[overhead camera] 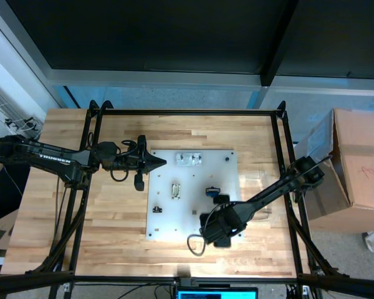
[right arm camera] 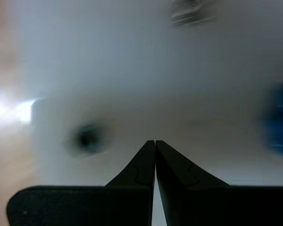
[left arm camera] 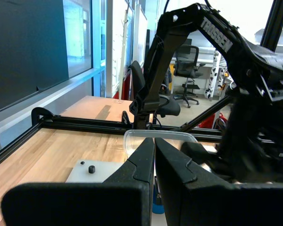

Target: Unfasten the M12 nut and place it in the container

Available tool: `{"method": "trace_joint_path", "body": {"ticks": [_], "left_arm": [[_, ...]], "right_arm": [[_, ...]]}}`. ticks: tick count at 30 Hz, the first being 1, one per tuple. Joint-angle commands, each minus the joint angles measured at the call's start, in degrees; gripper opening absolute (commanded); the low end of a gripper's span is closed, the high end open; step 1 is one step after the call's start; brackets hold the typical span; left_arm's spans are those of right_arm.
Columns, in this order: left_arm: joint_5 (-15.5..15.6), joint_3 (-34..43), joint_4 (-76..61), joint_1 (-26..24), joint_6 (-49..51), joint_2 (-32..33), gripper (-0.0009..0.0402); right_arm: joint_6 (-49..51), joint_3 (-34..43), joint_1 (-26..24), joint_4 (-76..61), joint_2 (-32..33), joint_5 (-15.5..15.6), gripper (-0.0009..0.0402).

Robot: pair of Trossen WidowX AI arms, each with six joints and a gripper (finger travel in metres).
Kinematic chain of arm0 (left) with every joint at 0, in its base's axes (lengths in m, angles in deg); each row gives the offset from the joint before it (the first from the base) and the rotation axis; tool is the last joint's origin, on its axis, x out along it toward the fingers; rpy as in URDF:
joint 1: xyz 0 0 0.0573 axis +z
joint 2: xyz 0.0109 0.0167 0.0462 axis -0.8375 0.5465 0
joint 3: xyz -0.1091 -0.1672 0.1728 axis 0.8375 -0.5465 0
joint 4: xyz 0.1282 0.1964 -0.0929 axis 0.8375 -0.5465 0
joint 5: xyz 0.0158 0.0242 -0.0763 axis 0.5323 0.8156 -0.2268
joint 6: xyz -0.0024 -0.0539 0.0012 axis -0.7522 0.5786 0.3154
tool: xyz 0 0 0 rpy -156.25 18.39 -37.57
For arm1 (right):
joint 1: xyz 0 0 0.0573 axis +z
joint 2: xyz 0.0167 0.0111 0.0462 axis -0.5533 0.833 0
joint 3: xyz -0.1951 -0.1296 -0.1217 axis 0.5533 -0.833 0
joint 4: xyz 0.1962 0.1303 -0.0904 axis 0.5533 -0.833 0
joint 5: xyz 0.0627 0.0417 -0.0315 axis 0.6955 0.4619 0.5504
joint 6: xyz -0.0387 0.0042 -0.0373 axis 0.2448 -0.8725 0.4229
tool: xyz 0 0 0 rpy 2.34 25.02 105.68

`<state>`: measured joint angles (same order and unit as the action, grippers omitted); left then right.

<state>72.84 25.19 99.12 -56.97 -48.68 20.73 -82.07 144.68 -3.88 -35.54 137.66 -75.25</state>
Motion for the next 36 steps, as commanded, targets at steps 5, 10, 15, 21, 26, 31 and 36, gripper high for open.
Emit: {"method": "trace_joint_path", "body": {"ticks": [5,10,15,21,26,31,36], "left_arm": [[0.0,0.0,0.0,0.0,0.0,0.0,0.0],[0.0,0.0,0.0,0.0,0.0,0.0,0.0],[0.0,0.0,0.0,0.0,0.0,0.0,0.0],[0.0,0.0,0.0,0.0,0.0,0.0,0.0],[0.0,0.0,0.0,0.0,0.0,0.0,0.0],[0.0,0.0,0.0,0.0,0.0,0.0,0.0],[0.0,0.0,0.0,0.0,0.0,0.0,0.0]], "right_arm": [[-4.4,0.5,0.0,-2.8,-1.5,1.0,0.0],[-8.7,0.5,0.0,-1.9,-2.2,7.1,0.0],[-9.2,2.3,0.1,-1.5,-2.6,14.8,0.0],[-3.2,2.9,0.3,1.7,-1.6,20.3,0.0],[-0.9,2.6,0.4,3.6,1.1,21.7,0.0],[-0.9,2.0,0.4,4.7,2.1,21.3,0.0],[-0.7,0.7,0.4,6.2,2.7,21.3,0.0]]}}
